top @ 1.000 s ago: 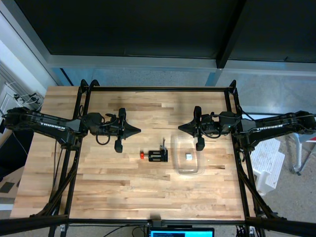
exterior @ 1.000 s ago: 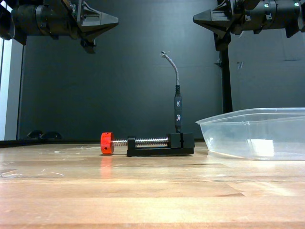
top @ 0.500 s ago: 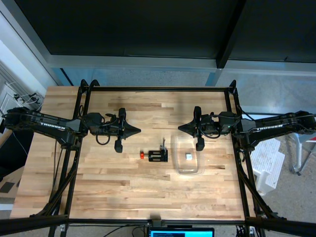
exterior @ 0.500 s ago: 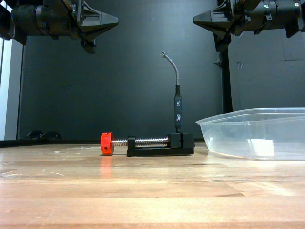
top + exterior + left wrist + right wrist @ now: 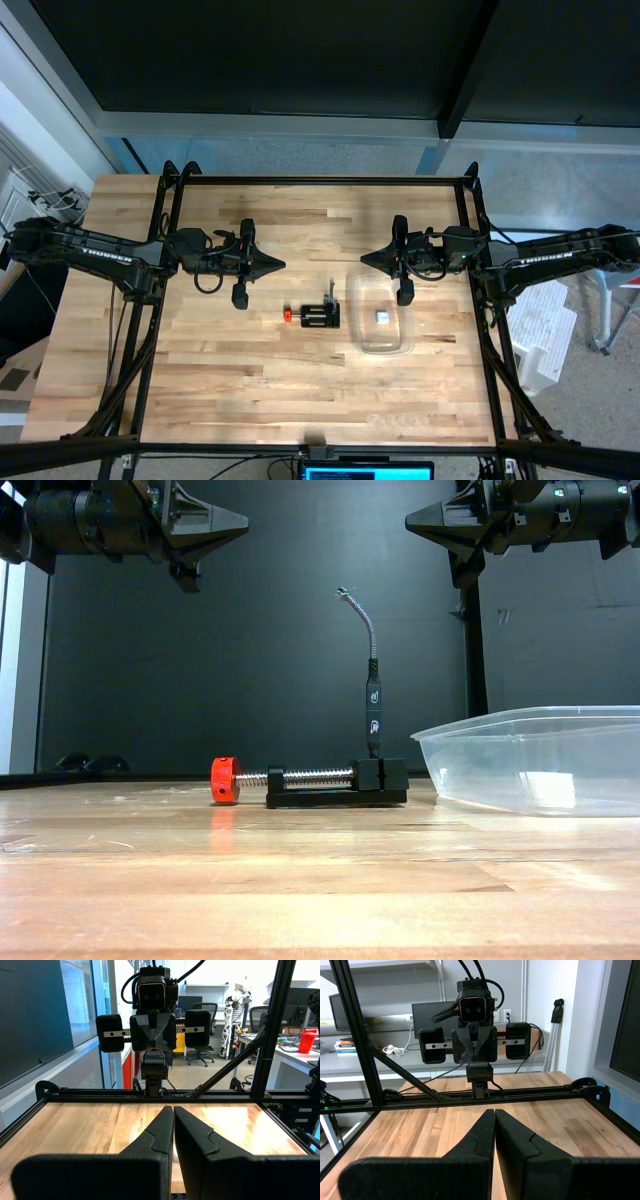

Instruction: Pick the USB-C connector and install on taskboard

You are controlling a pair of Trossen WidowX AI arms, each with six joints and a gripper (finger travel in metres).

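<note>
The taskboard (image 5: pixel 319 317) (image 5: pixel 335 782), a small black block with a red-orange knob (image 5: pixel 225 780) at its left end, lies at the table's middle. The USB-C connector (image 5: pixel 372 710) stands upright in the block's right end, its thin wire (image 5: pixel 360 615) curving up and left; from above it is a thin sliver (image 5: pixel 330 295). My left gripper (image 5: pixel 280 265) (image 5: pixel 243 522) (image 5: pixel 173 1109) hovers high, up and left of the block, shut and empty. My right gripper (image 5: pixel 364 259) (image 5: pixel 410 522) (image 5: pixel 494 1112) hovers high, up and right of the block, also shut and empty.
A clear plastic tray (image 5: pixel 381 315) (image 5: pixel 530 760) sits just right of the taskboard, with a small white cube (image 5: pixel 381 317) inside it. A black frame rail (image 5: pixel 320 181) runs along the table's far edge.
</note>
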